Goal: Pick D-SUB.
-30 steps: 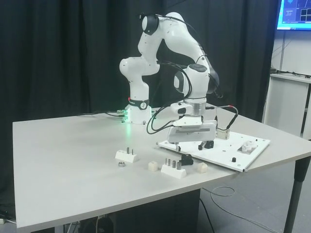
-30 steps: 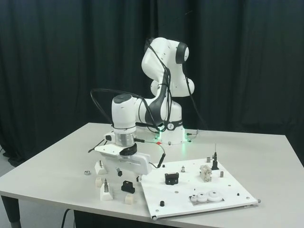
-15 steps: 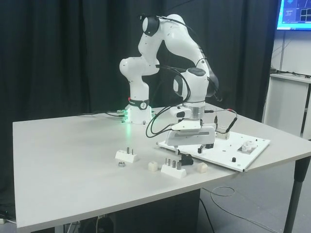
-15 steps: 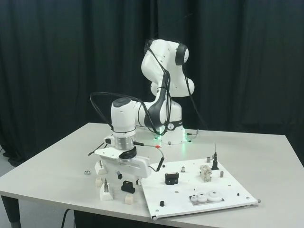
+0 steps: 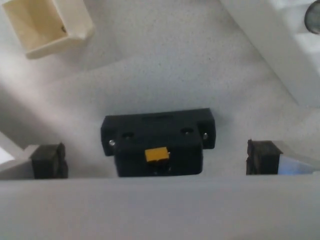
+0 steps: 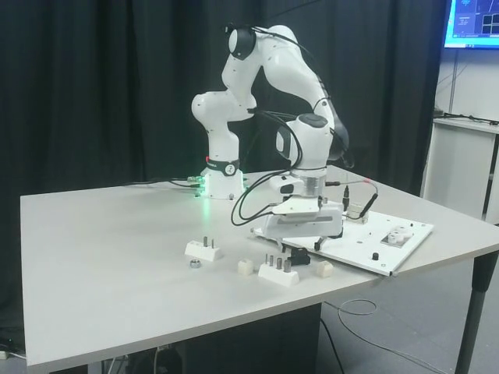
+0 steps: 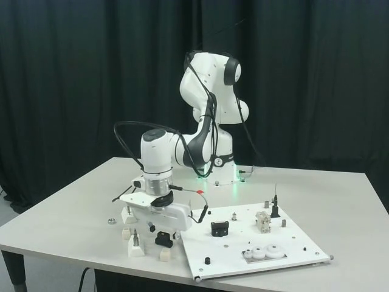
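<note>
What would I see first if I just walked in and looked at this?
Probably the big white arm, bent over the grey table with a green light at its base. Its end effector hangs low, open, with a finger on each side of the black D-SUB lying on the table, right beside the white board.

Robotics lab or test cell. Black curtains [image 7: 73,79] close off the back; white arm [image 6: 269,70] bolted to a grey table [image 6: 101,241]. White assembly board [image 7: 243,243] with small fixtures; wall screen [image 6: 472,23] at one side.
</note>
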